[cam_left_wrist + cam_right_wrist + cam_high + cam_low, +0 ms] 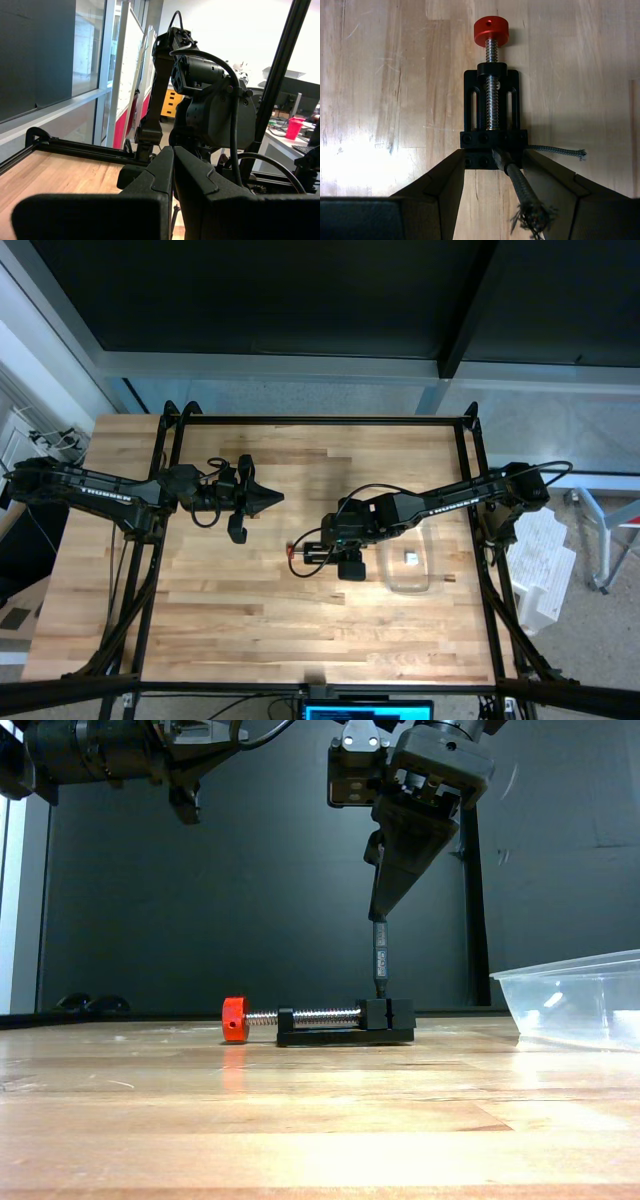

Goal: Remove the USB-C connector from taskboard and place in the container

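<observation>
We have the right claw (494, 156) poised point-down over the taskboard (471, 107). Its fingers (445, 192) are parted to a middling gap and grip nothing. The USB-C connector (518, 189) rises between them and, as far as we can tell, touches neither. It is plugged upright into the end of the block directly beneath the claw, the end away from the red knob (490, 30).

For a clean pull, we judge the claw should close squarely on the stiff part of the plug, low down near the block and not on the frayed tail. It should then lift straight along the plug's own axis. The lead leans toward one finger, so centring first would keep the pinch from bending it. A sideways tug might drag the small block along.

The connector looks thin and dark, with a braided lead ending in a frayed tuft. A second loose strand (557, 150) lies on the surface (380, 100) just beside the block.

The container (575, 1000) sits beyond the claw on the side away from the knob, apart from the block. The left claw (172, 157) hangs high and well away, its fingers pressed together and empty.
</observation>
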You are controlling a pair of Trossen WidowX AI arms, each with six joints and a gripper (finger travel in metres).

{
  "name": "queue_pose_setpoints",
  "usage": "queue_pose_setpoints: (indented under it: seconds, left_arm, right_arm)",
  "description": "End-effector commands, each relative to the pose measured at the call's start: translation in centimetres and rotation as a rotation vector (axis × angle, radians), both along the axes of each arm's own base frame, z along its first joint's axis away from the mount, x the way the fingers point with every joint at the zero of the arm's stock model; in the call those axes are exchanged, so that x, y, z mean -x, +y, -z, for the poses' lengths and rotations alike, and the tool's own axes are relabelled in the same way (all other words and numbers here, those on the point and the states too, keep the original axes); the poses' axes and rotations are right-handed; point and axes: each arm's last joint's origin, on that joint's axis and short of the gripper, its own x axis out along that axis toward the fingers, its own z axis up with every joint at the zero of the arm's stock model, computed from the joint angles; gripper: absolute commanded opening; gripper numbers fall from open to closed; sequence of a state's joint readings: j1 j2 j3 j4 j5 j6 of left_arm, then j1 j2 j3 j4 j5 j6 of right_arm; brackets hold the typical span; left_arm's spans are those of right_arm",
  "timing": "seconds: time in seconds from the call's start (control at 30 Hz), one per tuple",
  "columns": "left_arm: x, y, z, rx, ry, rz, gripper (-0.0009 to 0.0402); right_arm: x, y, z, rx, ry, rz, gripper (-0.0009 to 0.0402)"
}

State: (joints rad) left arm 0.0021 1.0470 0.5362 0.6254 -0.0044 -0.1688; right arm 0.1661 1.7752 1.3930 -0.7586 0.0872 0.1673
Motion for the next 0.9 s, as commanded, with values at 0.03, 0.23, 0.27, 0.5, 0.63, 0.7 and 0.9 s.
queue_pose_setpoints:
  seconds: [0.03, 0.23, 0.27, 0.5, 0.63, 0.7, 0.9]
  left_arm:
    - [0.0, 0.01, 0.01, 0.0, 0.0, 0.0, 0.0]
    - [0.0, 0.01, 0.01, 0.0, 0.0, 0.0, 0.0]
    - [0.0, 0.0, 0.01, 0.0, 0.0, 0.0, 0.0]
    - [0.0, 0.01, 0.01, 0.0, 0.0, 0.0, 0.0]
    - [0.0, 0.01, 0.01, 0.0, 0.0, 0.0, 0.0]
    - [0.0, 0.01, 0.01, 0.0, 0.0, 0.0, 0.0]
    - [0.0, 0.01, 0.01, 0.0, 0.0, 0.0, 0.0]
  right_arm:
    - [0.16, 0.0, 0.33, 0.004, 0.011, -0.001, 0.0147]
    - [0.12, -0.08, 0.42, 0.025, 0.002, 0.011, 0.0129]
    - [0.11, -0.09, 0.42, 0.024, 0.002, 0.01, 0.0127]
    - [0.05, -0.08, 0.5, 0.023, -0.006, 0.01, 0.0116]
    - [0.04, -0.07, 0.74, 0.021, -0.013, 0.01, 0.0108]
    - [0.05, -0.07, 0.73, 0.021, -0.012, 0.01, 0.0102]
    - [0.02, -0.08, 0.73, 0.021, -0.014, 0.01, 0.0073]
